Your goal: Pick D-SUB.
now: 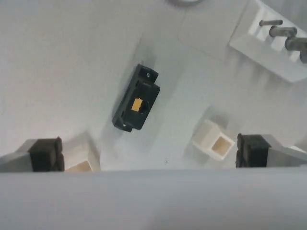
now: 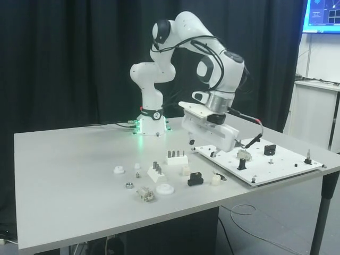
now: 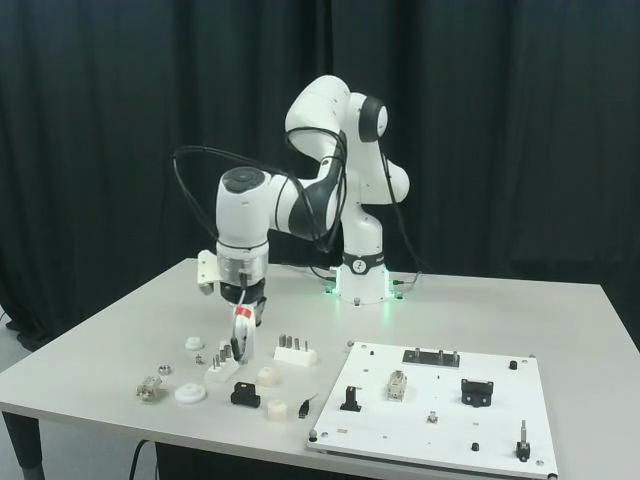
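D-SUB [image 2: 144, 195] – apparently the metal-shelled connector near the bench's front edge – looks stiff, light and slippery; grip its long flat sides. Claw [image 1: 148, 155] hangs wide and empty over a black part [image 1: 136, 98], well apart.

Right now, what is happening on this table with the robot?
The white robot arm is holding its gripper open in the air above the grey table, and it grips nothing. Directly under it lies a small black connector part, with little white blocks close beside it. More small parts and a white assembly board sit nearby. The arm seems to be lining up for a pick, but no contact has been made yet.
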